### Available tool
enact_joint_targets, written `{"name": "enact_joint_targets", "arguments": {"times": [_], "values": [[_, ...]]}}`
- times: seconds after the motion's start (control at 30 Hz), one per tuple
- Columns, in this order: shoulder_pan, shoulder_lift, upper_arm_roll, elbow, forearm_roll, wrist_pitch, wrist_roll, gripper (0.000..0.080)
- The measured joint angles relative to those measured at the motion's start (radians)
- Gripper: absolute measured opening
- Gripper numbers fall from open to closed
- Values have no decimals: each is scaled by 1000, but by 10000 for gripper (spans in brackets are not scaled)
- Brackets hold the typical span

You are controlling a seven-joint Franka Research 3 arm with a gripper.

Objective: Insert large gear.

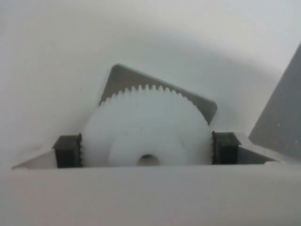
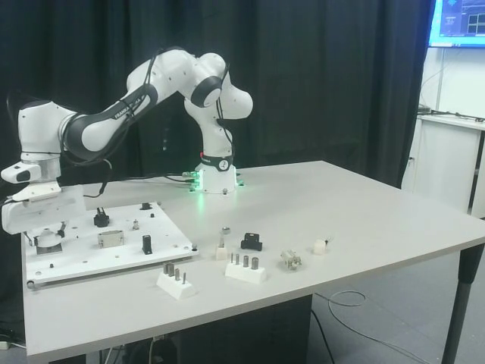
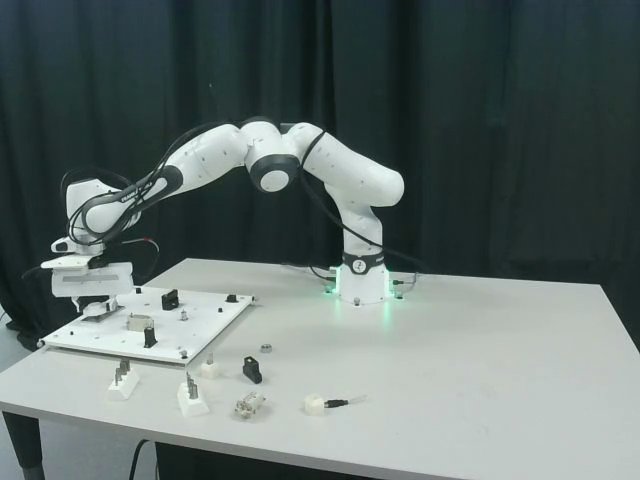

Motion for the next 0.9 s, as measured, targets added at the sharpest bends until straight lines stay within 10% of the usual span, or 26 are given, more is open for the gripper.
{"name": "enact_joint_targets", "arguments": {"times": [0.87,0.9], "values": [[3,-2,-2,7,6,-4,202,593],[4,-3,-3,9,5,-7,209,744]]}}
